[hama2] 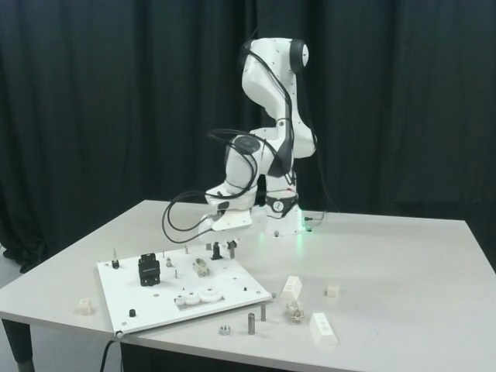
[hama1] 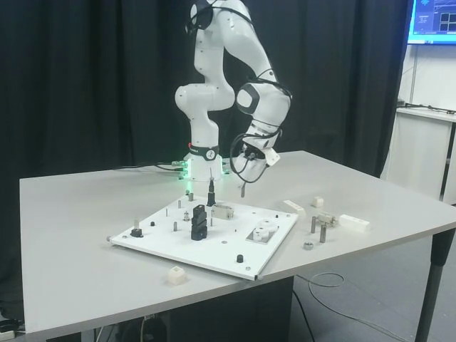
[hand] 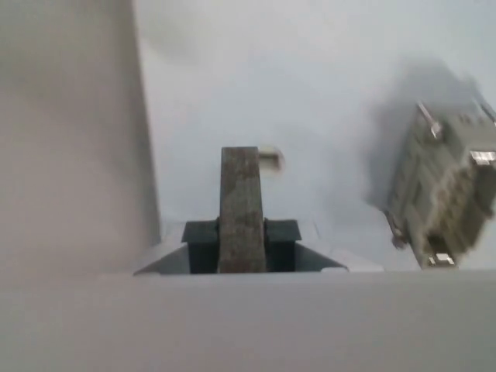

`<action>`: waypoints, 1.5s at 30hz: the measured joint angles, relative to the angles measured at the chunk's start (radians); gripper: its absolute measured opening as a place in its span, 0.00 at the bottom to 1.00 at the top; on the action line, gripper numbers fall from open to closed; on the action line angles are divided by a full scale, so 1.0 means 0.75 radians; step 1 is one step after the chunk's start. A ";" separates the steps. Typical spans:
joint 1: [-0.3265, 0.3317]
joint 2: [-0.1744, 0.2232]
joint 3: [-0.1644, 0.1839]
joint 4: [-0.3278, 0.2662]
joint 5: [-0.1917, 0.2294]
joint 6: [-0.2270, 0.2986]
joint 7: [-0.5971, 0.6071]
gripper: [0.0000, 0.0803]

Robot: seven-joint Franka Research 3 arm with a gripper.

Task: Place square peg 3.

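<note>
square peg [hand: 240,208], pincer [hand: 241,242] grip wrist-visible only

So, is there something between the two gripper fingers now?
Yes. In the wrist view the square peg stands between the black fingers of the gripper, held upright above the white board.

We see open counter [hama1: 78,214] around the white board [hama1: 214,246]; its black block [hama1: 198,222] and upright pins crowd the middle.
</note>
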 joint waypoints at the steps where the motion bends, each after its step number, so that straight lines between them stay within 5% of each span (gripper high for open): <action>1: 0.000 0.000 0.010 0.002 0.008 0.001 0.000 0.14; 16: 0.022 0.009 0.213 0.066 0.154 0.006 0.121 0.14; 27: 0.079 0.097 0.361 0.166 0.187 0.005 0.327 0.14; 45: 0.149 0.334 0.385 0.373 0.184 -0.051 0.408 0.14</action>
